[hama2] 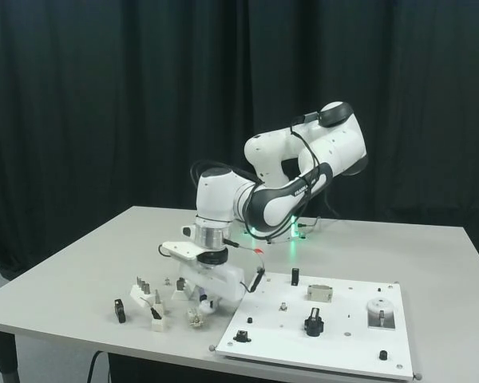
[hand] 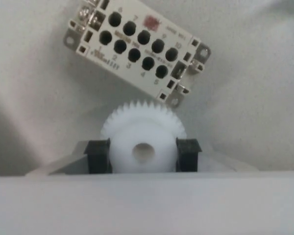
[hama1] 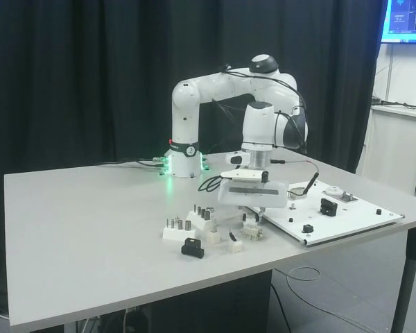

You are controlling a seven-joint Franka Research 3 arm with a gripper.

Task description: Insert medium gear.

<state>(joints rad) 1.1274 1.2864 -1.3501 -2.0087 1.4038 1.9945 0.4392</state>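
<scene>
We have the medium gear point(hand: 143, 137) clamped in the hand point(hand: 144, 155), its 2 black fingertips point(hand: 97, 155) pressing on opposite sides of the white hub, with the toothed rim standing clear of them. In the wrist view the gear hangs above the grey desk point(hand: 250, 112), just short of a white connector block point(hand: 137, 49) with rows of black holes. From the room views we see the hand point(hama1: 253, 208) low over the loose parts near the desk's front edge, beside the white assembly board point(hama2: 335, 335) but not yet over it.

We judge the step in hand to be the carry to the board. To do it well, we should lift straight up first so the gear clears the small parts holders point(hama1: 194, 225), then travel sideways over the board with the gear's bore kept level. The target shaft is too small for us to pick out with certainty, so we should centre the bore over it using the wrist view before descending. We should lower slowly and let go only once the gear sits flat. A tilted bore could jam on the shaft.
</scene>
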